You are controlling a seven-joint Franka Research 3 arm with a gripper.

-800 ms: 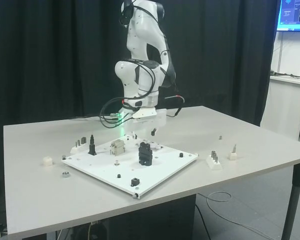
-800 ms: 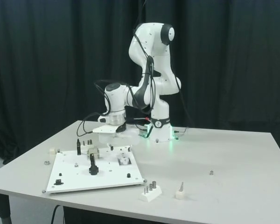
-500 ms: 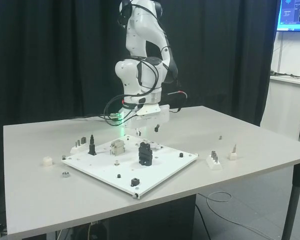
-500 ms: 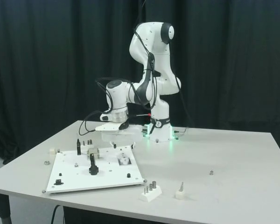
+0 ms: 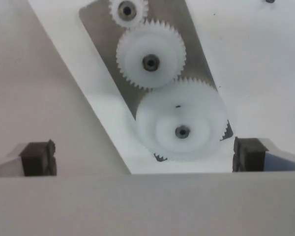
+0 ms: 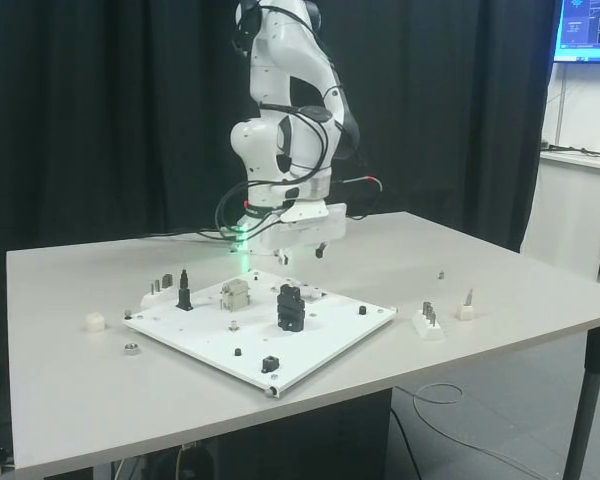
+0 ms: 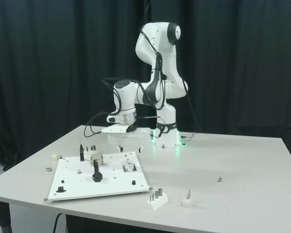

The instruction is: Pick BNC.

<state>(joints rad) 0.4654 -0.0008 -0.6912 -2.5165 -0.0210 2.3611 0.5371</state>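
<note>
My white two-finger gripper [image 6: 302, 250] hangs open and empty above the far edge of the white square assembly board [image 6: 320, 335]; its black pads [image 5: 38, 158] stand wide apart over the three meshed white plastic gears [image 5: 182, 119]. I judge the pick barely begun: nothing is grasped. I cannot tell which small part is the BNC; presumably it sits on the board. No readable labels anywhere.

Even, fairly bright room light on the grey table [image 7: 242, 165], black curtain [image 7: 48, 63] dark behind, green glow at the arm's base [image 7: 166, 144], soft shadows, wrist view blurred with pale gears [image 5: 179, 120] washed out.
</note>
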